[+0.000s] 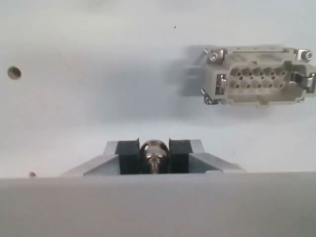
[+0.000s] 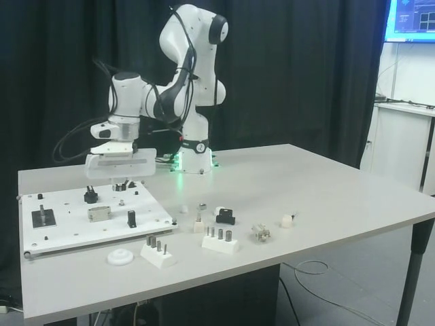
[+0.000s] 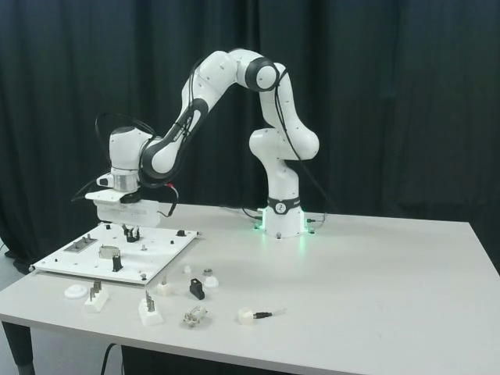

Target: Insert BNC.

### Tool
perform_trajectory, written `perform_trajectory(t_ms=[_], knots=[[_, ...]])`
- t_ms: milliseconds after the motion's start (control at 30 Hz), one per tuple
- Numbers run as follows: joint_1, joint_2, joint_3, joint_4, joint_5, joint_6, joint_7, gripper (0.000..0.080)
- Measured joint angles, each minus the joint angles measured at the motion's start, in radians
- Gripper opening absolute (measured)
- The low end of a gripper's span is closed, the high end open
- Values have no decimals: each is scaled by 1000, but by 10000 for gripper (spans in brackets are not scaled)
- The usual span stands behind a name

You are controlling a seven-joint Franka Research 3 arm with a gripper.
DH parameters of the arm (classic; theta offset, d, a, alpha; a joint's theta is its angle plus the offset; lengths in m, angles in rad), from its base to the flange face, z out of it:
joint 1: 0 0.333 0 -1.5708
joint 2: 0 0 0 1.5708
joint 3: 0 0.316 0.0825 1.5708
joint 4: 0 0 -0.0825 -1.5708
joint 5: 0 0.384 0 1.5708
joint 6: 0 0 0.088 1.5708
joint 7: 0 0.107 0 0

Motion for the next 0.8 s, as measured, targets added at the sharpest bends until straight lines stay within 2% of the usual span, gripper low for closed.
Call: perform_trajectory(t_ms=[233, 533, 800], knots=[[-14, 17, 0, -2, 35, 0, -44, 121], [-32, 24, 0, -17, 45, 2, -71, 121], [-35, 24, 0, -37, 69, 5, -105, 121]])
